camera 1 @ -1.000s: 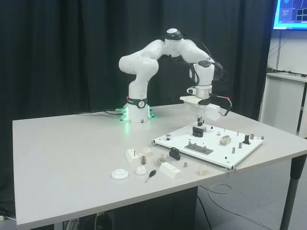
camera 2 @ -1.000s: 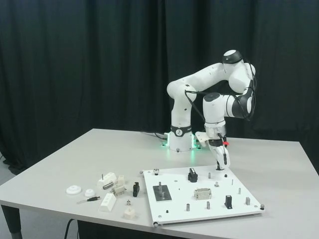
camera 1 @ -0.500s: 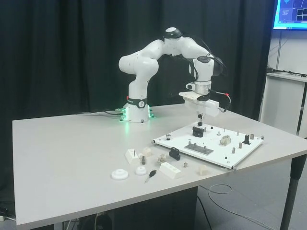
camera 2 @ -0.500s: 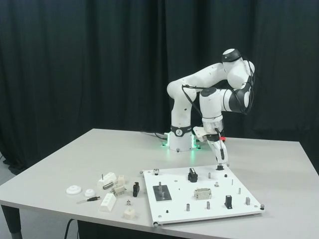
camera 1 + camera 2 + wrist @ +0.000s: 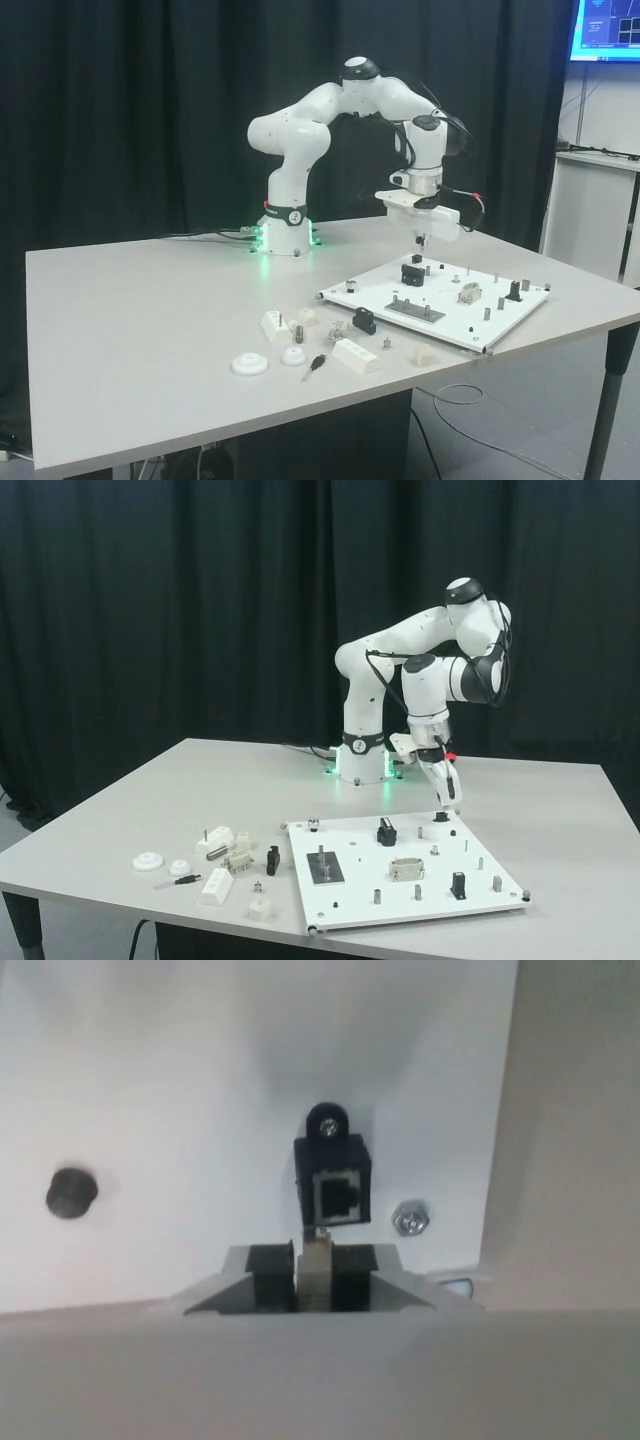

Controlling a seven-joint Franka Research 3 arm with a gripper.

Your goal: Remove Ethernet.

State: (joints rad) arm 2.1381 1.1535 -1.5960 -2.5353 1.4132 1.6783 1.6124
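1 small grey Ethernet plug [image 5: 314,1265] sits pinched between 2 black fingers [image 5: 270,1275], above 1 black socket block [image 5: 333,1182] on 1 white board [image 5: 180,1090].

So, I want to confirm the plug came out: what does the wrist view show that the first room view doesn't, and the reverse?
Only the wrist view shows the empty black Ethernet socket up close, with the Ethernet plug pinched in the gripper just clear of it. Only the first room view shows the whole white arm and the loose parts on the grey table. Both show the white board.
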